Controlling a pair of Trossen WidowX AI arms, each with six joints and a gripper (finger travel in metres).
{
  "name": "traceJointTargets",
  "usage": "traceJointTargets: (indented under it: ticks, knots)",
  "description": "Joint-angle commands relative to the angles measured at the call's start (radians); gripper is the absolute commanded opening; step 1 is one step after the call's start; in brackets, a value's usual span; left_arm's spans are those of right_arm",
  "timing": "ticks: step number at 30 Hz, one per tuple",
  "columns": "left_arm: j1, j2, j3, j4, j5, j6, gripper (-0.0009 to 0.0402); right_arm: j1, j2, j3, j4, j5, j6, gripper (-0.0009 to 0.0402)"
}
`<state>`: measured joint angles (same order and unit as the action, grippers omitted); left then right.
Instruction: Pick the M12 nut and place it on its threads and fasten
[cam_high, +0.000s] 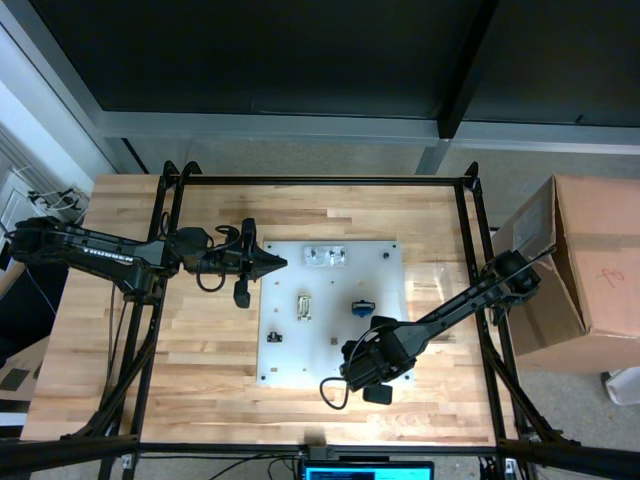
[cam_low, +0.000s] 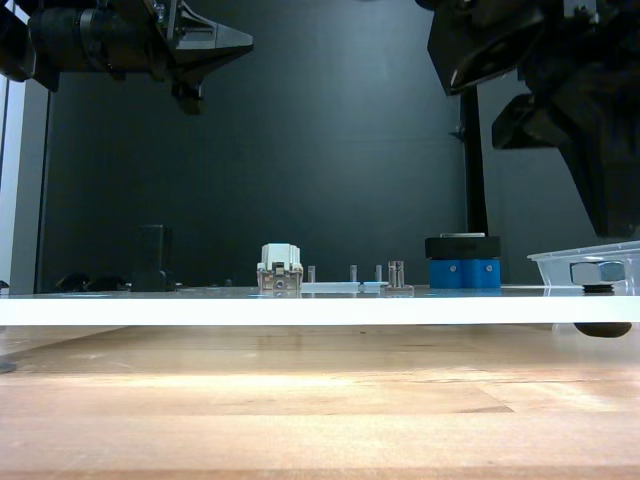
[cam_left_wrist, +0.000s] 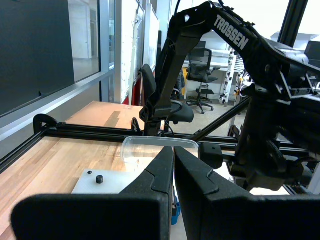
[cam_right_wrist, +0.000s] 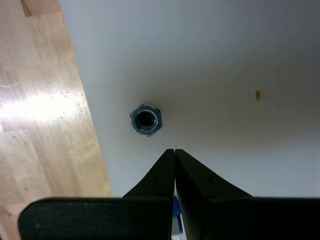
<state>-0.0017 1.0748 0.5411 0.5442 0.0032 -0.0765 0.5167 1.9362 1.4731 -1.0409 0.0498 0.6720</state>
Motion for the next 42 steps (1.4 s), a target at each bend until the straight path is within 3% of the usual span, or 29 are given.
traceJointTargets:
  ticks: [1, 16, 19, 22, 24, 33, 42]
  knots:
    - [0.0, 0.0, 0.0, 0.0, 0.0, 0.0, 0.0, 0.0, -0.001, -0.024, 0.042, 0.002, 0.0, 0.0]
    - [0.0, 0.0, 0.0, 0.0, 0.0, 0.0, 0.0, 0.001, 0.003, -0.044, 0.09, -0.003, 0.023, 0.0]
    - [0.0, 0.0, 0.0, 0.0, 0.0, 0.0, 0.0, 0.001, 0.003, -0.044, 0.097, -0.037, 0.023, 0.0]
    - [0.0, 0.0, 0.0, 0.0, 0.0, 0.0, 0.0, 0.001, 0.003, -0.051, 0.127, -0.155, -0.014, 0.0]
    - [0.0, 0.0, 0.0, 0.0, 0.0, 0.0, 0.0, 0.001, 0.003, -0.051, 0.124, -0.201, -0.04, 0.0]
    - [0.0, 0.0, 0.0, 0.0, 0.0, 0.0, 0.0, 0.001, -0.001, -0.042, 0.074, -0.037, -0.026, 0.0]
    - [0.0, 0.0, 0.0, 0.0, 0.0, 0.0, 0.0, 0.0, 0.001, -0.043, 0.077, 0.04, -0.028, 0.0]
